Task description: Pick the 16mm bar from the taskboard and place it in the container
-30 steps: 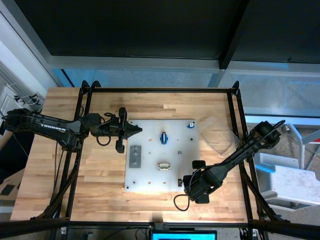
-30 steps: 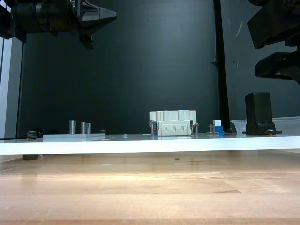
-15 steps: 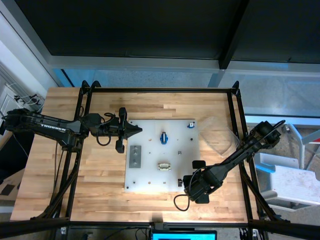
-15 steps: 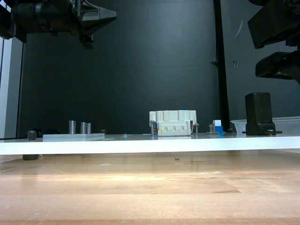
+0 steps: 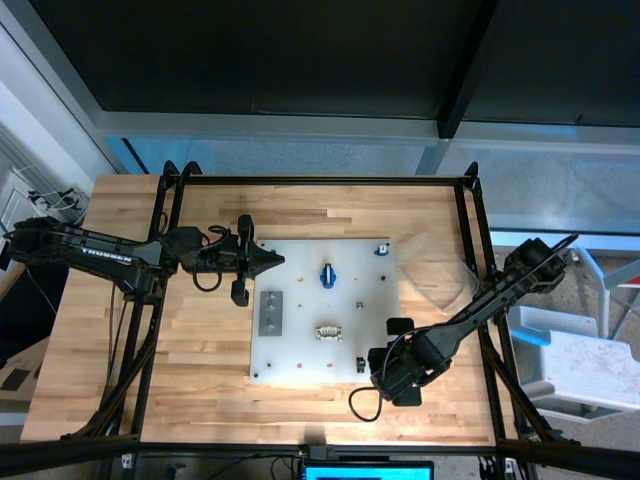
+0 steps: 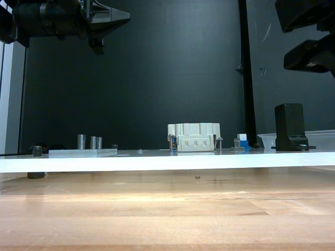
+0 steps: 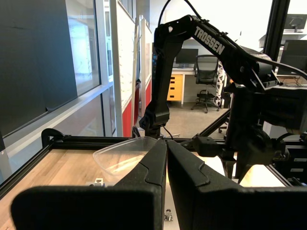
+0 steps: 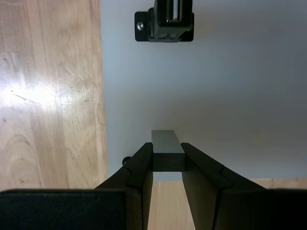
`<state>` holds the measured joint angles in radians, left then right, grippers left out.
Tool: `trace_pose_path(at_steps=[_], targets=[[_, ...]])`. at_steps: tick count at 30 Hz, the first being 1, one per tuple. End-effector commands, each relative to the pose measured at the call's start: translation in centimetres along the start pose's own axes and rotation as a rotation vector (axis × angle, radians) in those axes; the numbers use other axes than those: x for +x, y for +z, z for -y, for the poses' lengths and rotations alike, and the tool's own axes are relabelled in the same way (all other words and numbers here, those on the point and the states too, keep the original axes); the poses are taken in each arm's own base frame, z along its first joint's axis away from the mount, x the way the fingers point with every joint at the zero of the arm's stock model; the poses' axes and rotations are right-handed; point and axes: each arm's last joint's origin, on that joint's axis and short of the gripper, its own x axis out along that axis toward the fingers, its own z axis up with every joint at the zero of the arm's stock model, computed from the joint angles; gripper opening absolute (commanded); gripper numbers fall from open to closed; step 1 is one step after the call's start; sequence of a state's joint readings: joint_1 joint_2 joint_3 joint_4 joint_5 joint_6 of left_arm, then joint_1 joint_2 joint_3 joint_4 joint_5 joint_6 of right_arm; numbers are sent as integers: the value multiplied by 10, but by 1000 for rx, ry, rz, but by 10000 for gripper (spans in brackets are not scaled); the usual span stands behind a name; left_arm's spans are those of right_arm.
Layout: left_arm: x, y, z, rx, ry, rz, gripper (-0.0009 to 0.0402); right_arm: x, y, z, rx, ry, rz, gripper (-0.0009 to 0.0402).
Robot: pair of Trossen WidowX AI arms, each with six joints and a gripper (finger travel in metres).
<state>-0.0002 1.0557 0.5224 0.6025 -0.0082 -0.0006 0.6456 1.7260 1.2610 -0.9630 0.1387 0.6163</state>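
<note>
Bar clamped in right gripper above taskboard; left gripper hovers far-left.

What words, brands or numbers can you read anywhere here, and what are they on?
"TROSSEN": white letters on the right arm.
White lettering on the left arm: too small to read.
None on the taskboard, the left gripper above its far left corner, or the right gripper holding the bar above its near right corner.
</note>
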Motion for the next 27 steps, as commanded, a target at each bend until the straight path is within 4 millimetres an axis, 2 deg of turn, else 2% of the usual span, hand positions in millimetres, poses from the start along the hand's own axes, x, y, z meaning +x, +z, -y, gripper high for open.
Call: trace_pose_path(at_steps=[1,7,18,27], targets=[[0,0,0,0,0,1,0,-8,0,1,2,7,11,39],[0,0,0,0,0,1,0,-28,1,4,6,21,30,39],[0,0,0,0,0,1,0,-83,1,26,50,52,84,39],[0,0,0,0,0,1,0,-96,-4,39,75,52,93,39]])
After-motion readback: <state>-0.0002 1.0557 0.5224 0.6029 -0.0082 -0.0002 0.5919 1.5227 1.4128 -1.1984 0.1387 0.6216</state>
